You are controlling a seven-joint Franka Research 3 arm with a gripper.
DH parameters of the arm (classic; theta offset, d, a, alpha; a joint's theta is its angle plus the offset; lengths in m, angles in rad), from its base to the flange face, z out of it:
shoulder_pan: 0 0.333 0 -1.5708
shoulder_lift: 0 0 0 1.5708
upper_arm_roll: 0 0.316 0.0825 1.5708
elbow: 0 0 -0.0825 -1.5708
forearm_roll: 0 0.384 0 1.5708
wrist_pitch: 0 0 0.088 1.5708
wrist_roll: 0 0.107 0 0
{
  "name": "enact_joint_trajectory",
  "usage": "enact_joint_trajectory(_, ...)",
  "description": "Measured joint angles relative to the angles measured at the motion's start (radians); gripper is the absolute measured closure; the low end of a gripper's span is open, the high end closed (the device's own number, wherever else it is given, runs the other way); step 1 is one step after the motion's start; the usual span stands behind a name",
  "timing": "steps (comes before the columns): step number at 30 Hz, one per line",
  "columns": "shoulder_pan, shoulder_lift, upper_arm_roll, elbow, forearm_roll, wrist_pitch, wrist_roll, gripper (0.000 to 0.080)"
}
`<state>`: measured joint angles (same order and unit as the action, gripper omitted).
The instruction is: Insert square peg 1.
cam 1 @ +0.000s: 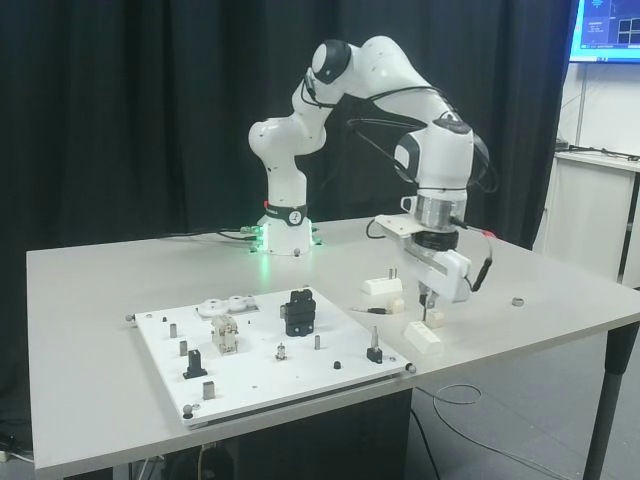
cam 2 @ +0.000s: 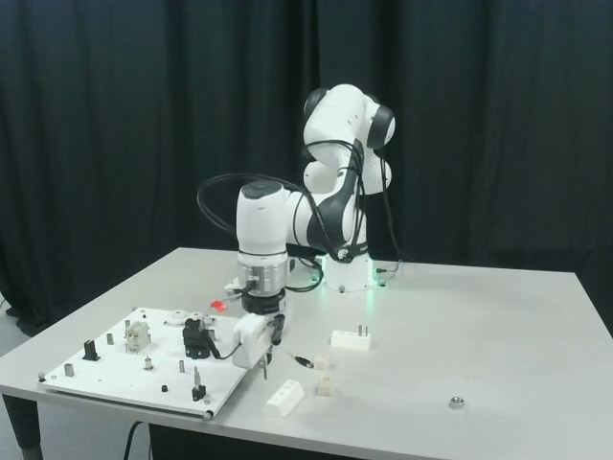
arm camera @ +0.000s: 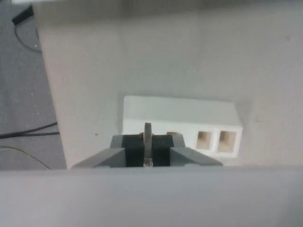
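In the wrist view my gripper [arm camera: 147, 158] is shut on a thin grey square peg [arm camera: 147, 139] that stands upright between the black pads. Just beneath it lies a long white block [arm camera: 180, 116] with square holes; two holes show beside the fingers and a third is partly hidden behind them. The first room view has the gripper [cam 1: 428, 303] hanging just above the same block [cam 1: 422, 338], the peg's tip [cam 1: 427, 316] close over its far end. From the second room view the gripper [cam 2: 265, 362] hovers slightly above and behind the block [cam 2: 284, 398].
A second white block [cam 1: 382, 286] carrying an upright pin lies behind, with a small cube [cam 1: 396, 305] next to it. The white task board [cam 1: 260, 355] with several fixtures lies beside the gripper. A small nut [cam 1: 517, 300] rests apart. The table's front edge [cam 2: 316, 436] is close.
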<state>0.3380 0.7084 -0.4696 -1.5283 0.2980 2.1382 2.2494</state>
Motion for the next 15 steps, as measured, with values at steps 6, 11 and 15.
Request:
enact_joint_trajectory(6,0.001,-0.021,-0.010,0.000,-0.036,-0.035,0.000,0.0771)
enact_joint_trajectory(11,0.001,-0.044,-0.012,-0.001,-0.068,-0.060,0.000,0.0771)
enact_joint_trajectory(15,0.000,-0.061,-0.020,-0.002,-0.083,-0.087,0.000,0.0771)
